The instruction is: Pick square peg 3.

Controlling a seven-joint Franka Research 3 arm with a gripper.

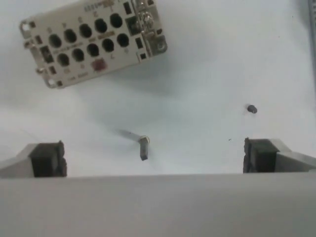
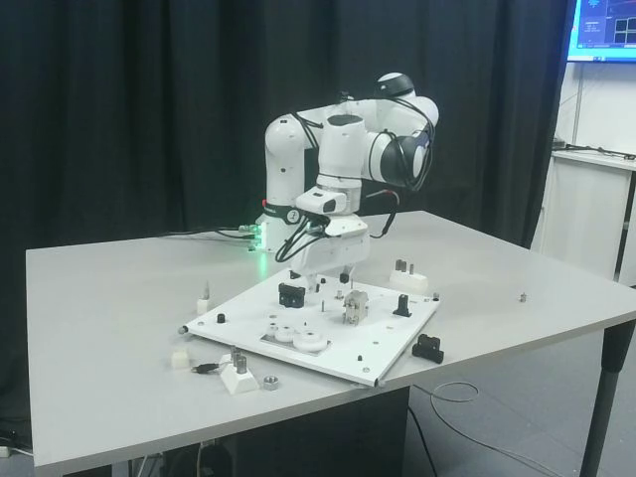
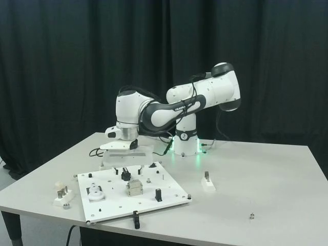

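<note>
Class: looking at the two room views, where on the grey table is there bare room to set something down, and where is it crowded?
Bare: the grey table between the small white block and its far edge, and the stretch behind the white board. Crowded: the board itself, under the gripper, and the loose parts by its near corner.

Gripper [image 1: 153, 157] fingers wide apart over white board [image 1: 207, 74]; small peg [image 1: 143, 147] between; connector block [image 1: 94, 42] at eleven o'clock of peg.

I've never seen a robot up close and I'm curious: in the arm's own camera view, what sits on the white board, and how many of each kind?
Block with round holes: 1
Small upright peg: 1
Small black stud: 1
Total: 3
</note>
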